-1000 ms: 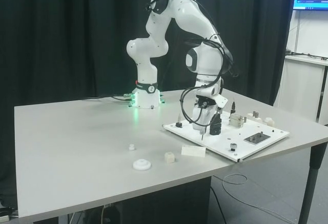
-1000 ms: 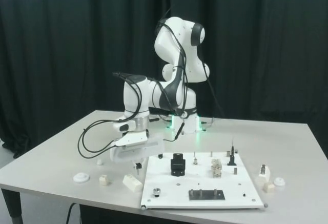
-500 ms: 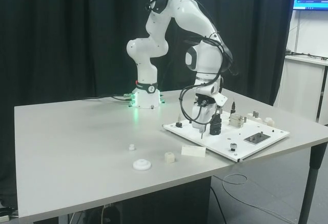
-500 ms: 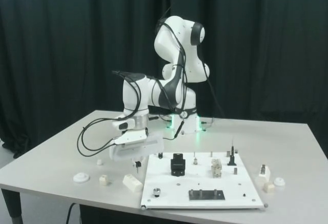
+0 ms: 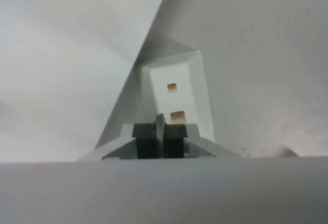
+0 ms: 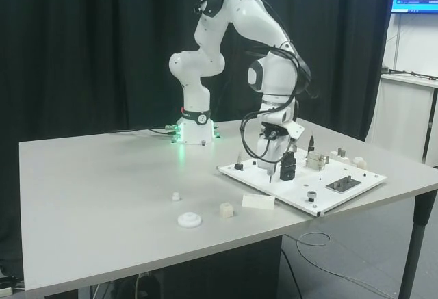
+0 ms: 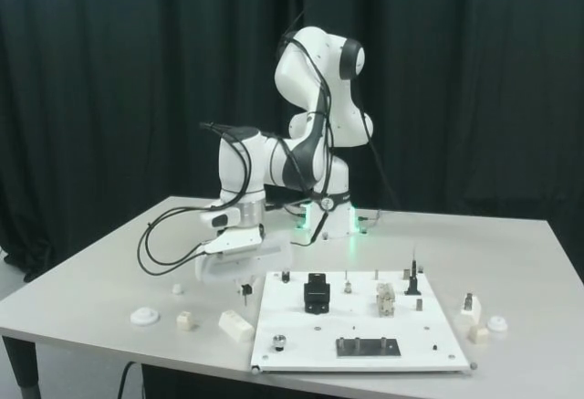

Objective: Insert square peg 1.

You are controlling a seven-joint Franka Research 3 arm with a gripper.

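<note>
Above the table's near edge: my gripper [image 7: 245, 290] hangs beside the white board [image 7: 360, 349], off the board's side that faces the loose parts.
Grip: my two black fingers [image 5: 145, 141] are pressed together on a thin square peg [image 5: 160, 127], which stands upright between them.
Peg from the room: a small dark piece at the gripper's tip [image 6: 272, 173], clear of the table; I cannot make out its shape there.
Below the peg: a white rectangular block [image 5: 178, 97] with two square holes in its top face, lying on the grey table [image 6: 96, 176] just beside the board's edge.
Peg to block: in the wrist view the peg's tip sits next to the nearer of the two holes, above the block and apart from it.
Same block, room views: [image 7: 236, 326], close under my gripper.
Other loose parts: a small cube [image 7: 185, 320] and a white round disc [image 7: 143, 316] farther along the table.
Writing: none that I can read on the block, board or arm.
</note>
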